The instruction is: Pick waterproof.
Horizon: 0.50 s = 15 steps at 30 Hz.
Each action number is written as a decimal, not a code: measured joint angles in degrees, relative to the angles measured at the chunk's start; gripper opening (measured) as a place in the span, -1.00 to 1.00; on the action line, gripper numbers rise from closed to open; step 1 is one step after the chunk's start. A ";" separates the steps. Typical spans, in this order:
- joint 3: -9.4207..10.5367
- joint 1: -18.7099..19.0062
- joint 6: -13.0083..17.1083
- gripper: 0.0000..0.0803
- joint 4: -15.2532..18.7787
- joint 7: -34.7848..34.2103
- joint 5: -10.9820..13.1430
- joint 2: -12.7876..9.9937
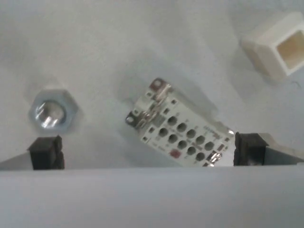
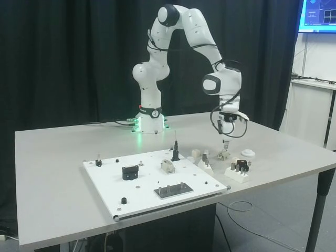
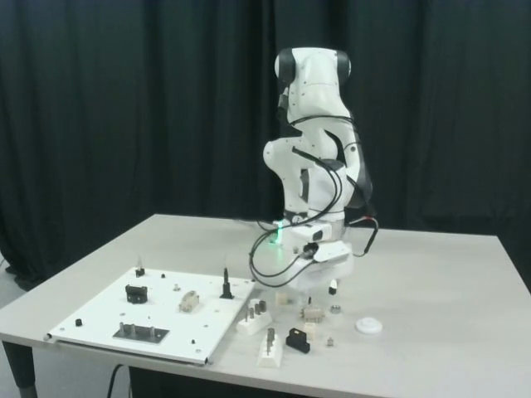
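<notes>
The hex nut point(image 1: 51, 112) is being left just beside one black fingertip while the gripper point(image 1: 147, 153) is being held spread wide and empty above the grey table point(image 1: 142, 42). The waterproof connector point(image 1: 180, 128) is lying tilted between the fingers, nearer one pad, so it is likely being put at risk of twisting or slipping out on closing, and the white square block point(image 1: 280, 42) farther over could be mistaken for it.

- The grey tabletop point(image 2: 58, 152) carries the arm's base point(image 2: 149, 126), bolted near its back edge.
- A white board point(image 2: 152, 181) with small fixtures lies flat at the front.
- Beside the board lie a connector point(image 1: 183, 130), a nut point(image 1: 51, 111), a white square block point(image 1: 278, 42) and a white disc point(image 2: 248, 153).
- A black part point(image 3: 297, 340) lies near the front edge.
</notes>
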<state>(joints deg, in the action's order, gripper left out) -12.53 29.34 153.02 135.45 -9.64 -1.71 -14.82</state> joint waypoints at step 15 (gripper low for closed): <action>0.06 -0.85 0.23 0.99 -1.96 -13.91 0.00 -0.94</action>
<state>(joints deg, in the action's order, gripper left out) -12.47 28.49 153.25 133.50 -23.55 -1.71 -15.76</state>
